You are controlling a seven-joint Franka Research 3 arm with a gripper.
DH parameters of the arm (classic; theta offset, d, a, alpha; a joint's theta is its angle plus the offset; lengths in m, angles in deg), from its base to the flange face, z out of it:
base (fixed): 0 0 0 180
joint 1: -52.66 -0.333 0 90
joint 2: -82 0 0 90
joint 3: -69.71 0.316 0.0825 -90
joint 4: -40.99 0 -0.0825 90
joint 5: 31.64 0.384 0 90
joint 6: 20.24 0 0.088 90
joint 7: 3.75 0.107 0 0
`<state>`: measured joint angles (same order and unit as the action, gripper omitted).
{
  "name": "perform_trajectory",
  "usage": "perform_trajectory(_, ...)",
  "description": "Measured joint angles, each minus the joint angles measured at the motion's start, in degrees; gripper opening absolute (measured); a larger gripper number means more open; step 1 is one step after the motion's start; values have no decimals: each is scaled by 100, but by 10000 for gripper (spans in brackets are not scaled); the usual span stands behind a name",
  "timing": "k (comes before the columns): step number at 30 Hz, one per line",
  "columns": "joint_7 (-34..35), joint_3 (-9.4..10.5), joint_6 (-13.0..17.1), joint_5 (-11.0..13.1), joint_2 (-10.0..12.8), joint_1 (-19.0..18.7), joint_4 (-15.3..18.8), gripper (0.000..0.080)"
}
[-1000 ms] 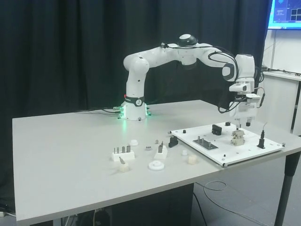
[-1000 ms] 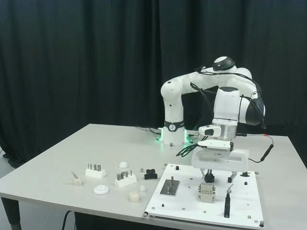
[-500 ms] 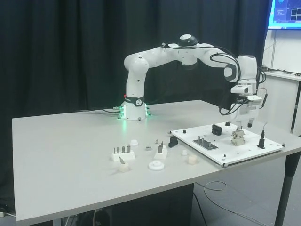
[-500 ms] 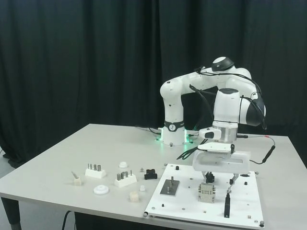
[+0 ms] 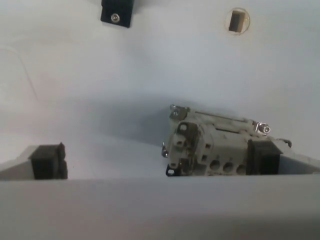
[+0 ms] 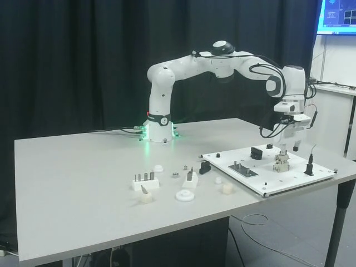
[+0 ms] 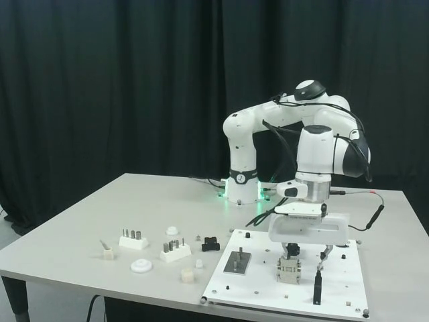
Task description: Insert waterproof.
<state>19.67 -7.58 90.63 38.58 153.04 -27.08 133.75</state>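
The waterproof connector (image 5: pixel 215 145), a blocky grey-white housing with metal clips, sits on the white board (image 6: pixel 289 179). In the room views the connector (image 6: pixel 280 163) (image 7: pixel 289 268) lies just below my gripper (image 6: pixel 290 143) (image 7: pixel 308 251). The gripper (image 5: pixel 155 161) hangs above it, open and empty. One black fingertip (image 5: pixel 47 161) stands well off to one side of the housing. The other fingertip (image 5: pixel 263 156) overlaps the housing's edge in the wrist view.
On the board stand a black upright plug (image 6: pixel 309 166) (image 7: pixel 316 290), a black block (image 6: pixel 256 153) and a grey plate with pegs (image 6: pixel 242 169) (image 7: pixel 238 263). White peg holders (image 6: pixel 146 181), a white gear (image 6: pixel 184 195) and a black piece (image 6: pixel 204 167) lie on the grey table.
The gripper has risen from just over the connector to a little higher above the board. The connector stays where it was.
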Motion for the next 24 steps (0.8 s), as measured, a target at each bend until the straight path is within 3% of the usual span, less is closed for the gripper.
perform_trajectory(24, 0, 24, -165, -14, 0, 30, -42, 800)
